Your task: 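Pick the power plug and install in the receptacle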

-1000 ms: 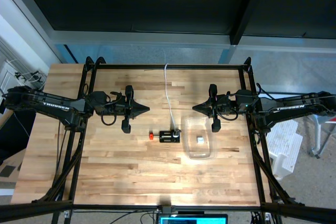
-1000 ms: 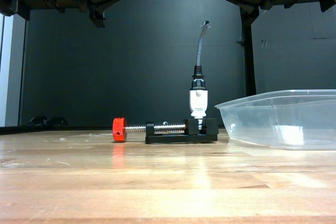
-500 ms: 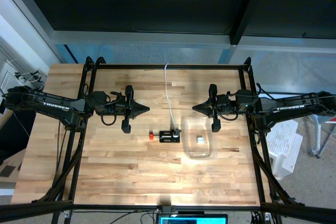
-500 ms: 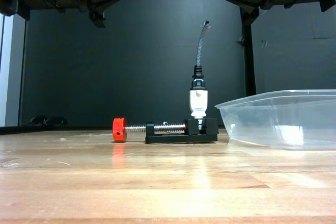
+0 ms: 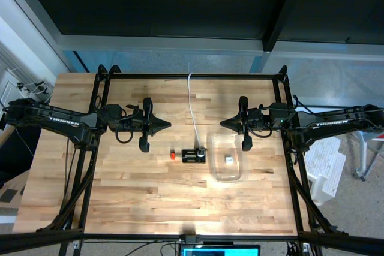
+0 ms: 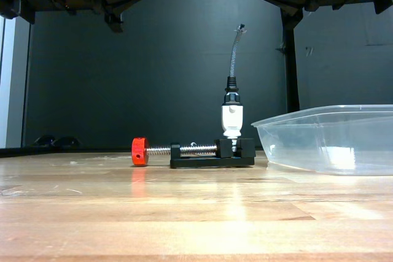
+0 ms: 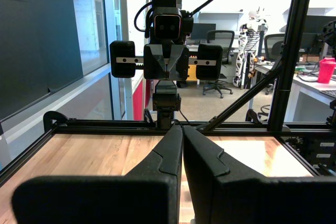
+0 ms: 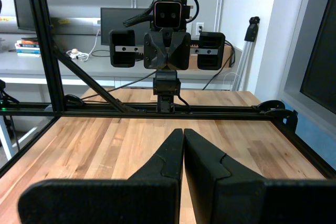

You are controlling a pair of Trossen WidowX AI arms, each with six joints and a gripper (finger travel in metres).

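Observation:
In the low view the small black power plug (image 6: 231, 94) stands upright on top of the white receptacle (image 6: 232, 120), its thin tail curving upward. The receptacle is held in a black clamp block (image 6: 212, 153) with a red knob (image 6: 139, 151). From above, the clamp (image 5: 193, 156) lies mid-table with the white cable (image 5: 192, 107) running away from it. My left gripper (image 5: 170, 125) hangs shut and high, left of the clamp. Level with it on the clamp's right, my right gripper (image 5: 221, 123) is also shut. Both hold nothing, as the wrist views show: left gripper (image 7: 182, 127), right gripper (image 8: 183, 130).
A clear plastic tray (image 5: 216, 172) lies just right of the clamp with a small white square piece (image 5: 228, 159) inside. A black frame (image 5: 192, 77) runs around the wooden table. The tray's wall (image 6: 319, 139) rises close beside the clamp.

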